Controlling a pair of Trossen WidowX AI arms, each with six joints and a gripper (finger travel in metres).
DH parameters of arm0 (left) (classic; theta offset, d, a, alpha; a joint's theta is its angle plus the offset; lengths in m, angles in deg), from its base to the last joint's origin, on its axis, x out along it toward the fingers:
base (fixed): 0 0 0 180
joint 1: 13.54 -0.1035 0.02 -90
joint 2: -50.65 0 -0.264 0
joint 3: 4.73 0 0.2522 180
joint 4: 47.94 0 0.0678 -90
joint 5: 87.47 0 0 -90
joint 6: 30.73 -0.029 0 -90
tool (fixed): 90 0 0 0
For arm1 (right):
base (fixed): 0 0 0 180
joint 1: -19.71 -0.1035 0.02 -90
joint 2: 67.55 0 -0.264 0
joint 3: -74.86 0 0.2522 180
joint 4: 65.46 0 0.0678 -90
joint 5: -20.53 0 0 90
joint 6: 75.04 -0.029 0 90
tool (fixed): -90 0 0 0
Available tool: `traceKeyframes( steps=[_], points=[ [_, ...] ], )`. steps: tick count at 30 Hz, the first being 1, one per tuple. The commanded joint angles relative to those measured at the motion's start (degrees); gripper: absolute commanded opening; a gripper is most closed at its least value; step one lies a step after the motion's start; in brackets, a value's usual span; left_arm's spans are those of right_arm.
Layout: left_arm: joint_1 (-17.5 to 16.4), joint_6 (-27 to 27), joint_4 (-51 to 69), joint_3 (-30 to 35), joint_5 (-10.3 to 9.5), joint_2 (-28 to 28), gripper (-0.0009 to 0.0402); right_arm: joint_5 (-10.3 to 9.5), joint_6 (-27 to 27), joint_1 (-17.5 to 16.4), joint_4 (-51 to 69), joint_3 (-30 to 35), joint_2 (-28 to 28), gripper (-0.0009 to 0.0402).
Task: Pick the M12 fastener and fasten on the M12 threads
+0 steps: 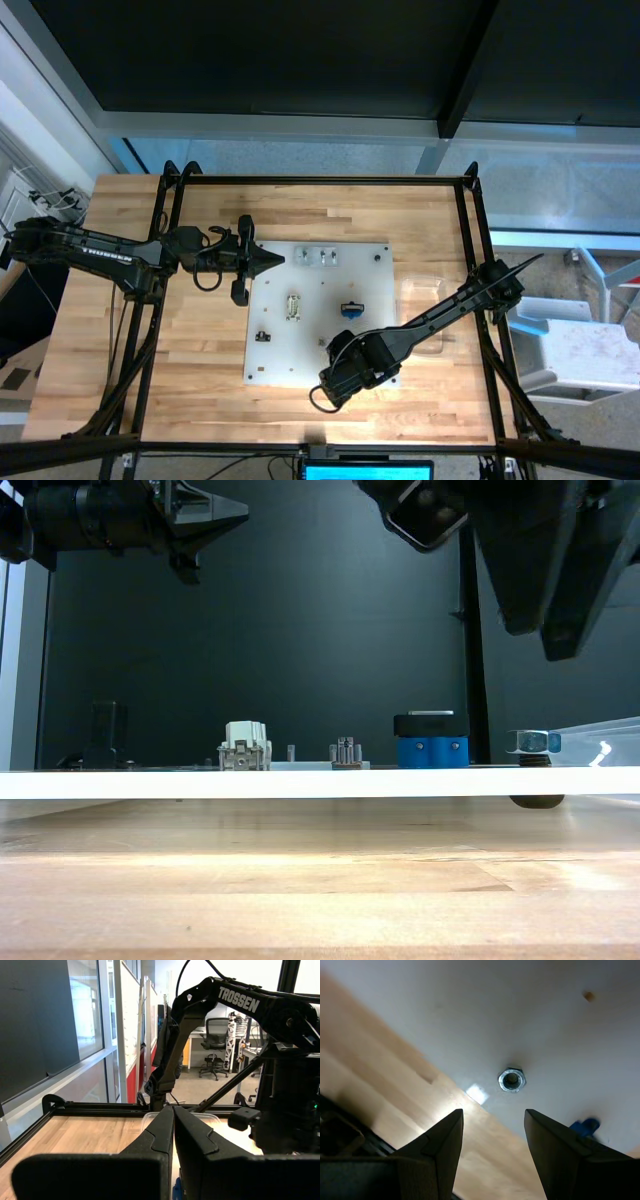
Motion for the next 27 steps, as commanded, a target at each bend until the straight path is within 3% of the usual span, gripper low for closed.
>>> traceKeyframes(
  steps=[1, 4, 7, 12, 17, 20, 27],
  points=[
    [0.0, 0.0, 0.0, 0.0, 0.02, 0.0, 0.0, -0.09, 10.6, 0.0, -0.1, 0.0, 0.0, 0.0169],
    [0.0, 0.0, 0.0, 0.0, 0.02, 0.0, 0.0, -0.11, 21.2, 0.0, -0.4, 0.0, 0.0, 0.0169],
    [0.0, 0.0, 0.0, 0.0, 0.02, 0.0, 0.0, 0.59, 27.5, 0.0, -0.4, 0.0, 0.0, 0.0168],
    [0.0, 0.0, 0.0, 0.0, 0.02, 0.0, 0.0, 0.94, 29.3, 0.3, 0.1, -0.5, 0.0, 0.0122],
    [0.0, 0.0, 0.0, 0.0, 0.02, 0.0, 0.0, 0.98, 33.9, 0.7, 0.7, -1.0, 0.0, -0.0007],
    [0.0, 0.0, 0.0, 0.0, 0.02, 0.0, 0.0, 1.01, 35.6, 1.6, 1.8, -1.9, 0.0, 0.0011],
    [0.0, 0.0, 0.0, 0.0, 0.0, 0.0, 0.0, 2.05, 39.3, 3.0, 1.3, -4.4, 0.0, -0.0001]
  ],
)
